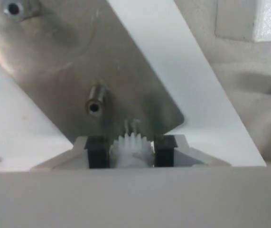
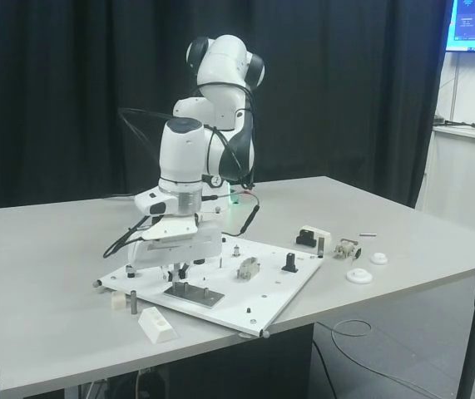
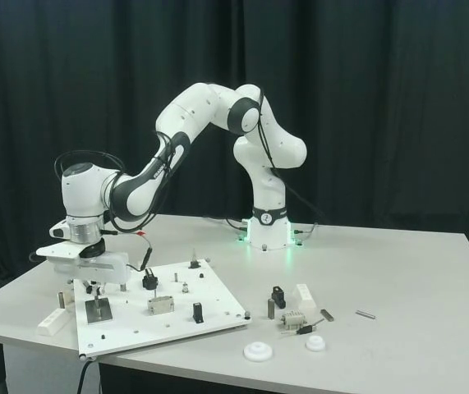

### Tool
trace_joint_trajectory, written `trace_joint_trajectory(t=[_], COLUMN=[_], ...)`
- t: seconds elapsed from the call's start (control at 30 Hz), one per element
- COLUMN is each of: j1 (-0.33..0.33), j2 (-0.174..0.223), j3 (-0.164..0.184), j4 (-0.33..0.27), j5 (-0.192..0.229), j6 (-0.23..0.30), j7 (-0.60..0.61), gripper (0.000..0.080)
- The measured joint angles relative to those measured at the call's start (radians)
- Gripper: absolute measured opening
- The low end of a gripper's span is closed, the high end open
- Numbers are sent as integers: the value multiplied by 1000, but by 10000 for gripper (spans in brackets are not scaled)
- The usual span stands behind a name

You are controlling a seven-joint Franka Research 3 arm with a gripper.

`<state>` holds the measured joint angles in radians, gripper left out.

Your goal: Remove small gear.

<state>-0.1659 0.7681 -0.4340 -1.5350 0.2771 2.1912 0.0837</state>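
Note:
In the wrist view my gripper (image 1: pixel 132 153) is shut on the small white gear (image 1: pixel 129 146), whose teeth show between the two black fingertips (image 1: pixel 98 152). The gear hangs just over the edge of a grey metal plate (image 1: pixel 126 71). A bare peg (image 1: pixel 95 101) stands on that plate close by. In the room views the gripper (image 2: pixel 178 268) (image 3: pixel 92 287) points down over the metal plate (image 2: pixel 194 297) (image 3: pixel 98 312) at the near corner of the white board (image 2: pixel 291 283) (image 3: pixel 218 316). The gear is too small to make out there.
A white block (image 2: pixel 158 324) (image 3: pixel 53 322) lies off the board beside the plate. Black and grey fixtures (image 2: pixel 290 262) (image 3: pixel 161 304) stand on the board. Two white discs (image 2: pixel 358 275) (image 3: pixel 258 351) and small parts (image 2: pixel 347 248) lie on the grey table beyond it.

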Motion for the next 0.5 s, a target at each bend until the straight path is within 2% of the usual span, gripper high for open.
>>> trace_joint_trajectory(t=[0.3,0.5], j1=[11,12], j2=[-18,-28], j3=[-16,-18], j4=[12,23], j5=[-27,-32], j6=[-39,-63], j7=[-1,-1], gripper=[198,198])
